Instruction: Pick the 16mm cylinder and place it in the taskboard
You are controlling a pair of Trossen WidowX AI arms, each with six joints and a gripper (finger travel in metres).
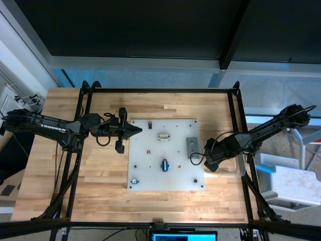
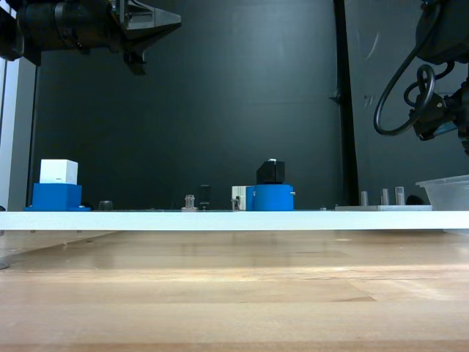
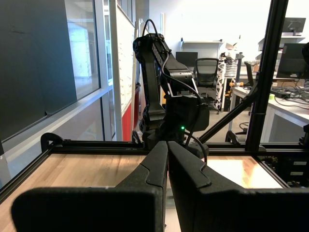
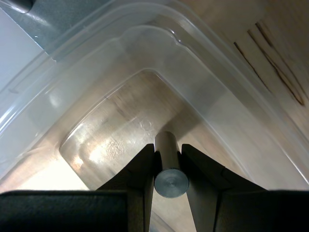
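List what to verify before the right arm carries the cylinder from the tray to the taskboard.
1. Grasp: ok. The cylinder sits between the fingers of the right gripper.
2. Cylinder alignment: ok. It runs along the fingers, not skewed.
3. Clear of the clear tray: cannot tell. The cylinder is over the tray's inside, and its height above the rim does not show.
4. Left gripper out of the way: ok. Its fingers are shut and it hovers at the left edge of the taskboard.
5. Target hole: cannot tell which one fits.

setting: lab-office | evidence: office chair [image 3: 207, 72]; monitors [image 3: 293, 59]; desks [image 3: 289, 104]; framed wooden workbench [image 1: 100, 165]
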